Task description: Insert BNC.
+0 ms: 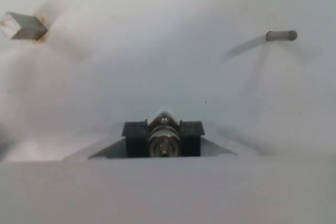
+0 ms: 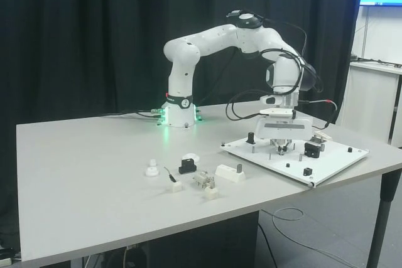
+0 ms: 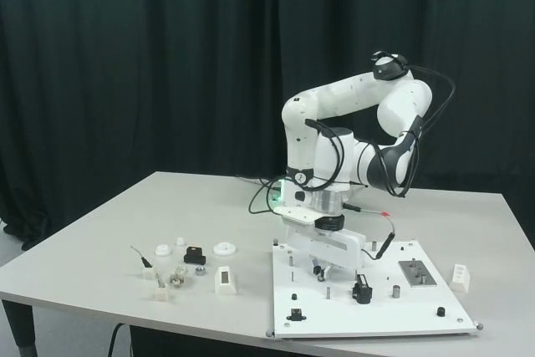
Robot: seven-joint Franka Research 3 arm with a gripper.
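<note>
Gripper is clamped on the metal plug, black pads pinching it from both sides w/ its tip pointing down, so it can go straight into a socket. Arm hangs just above the white board, plug not yet touching it. A small peg stands nearby. Spare parts lie well apart on the grey table.

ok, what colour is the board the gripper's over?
White board, with small black parts on it. Second room view shows it best.
</note>
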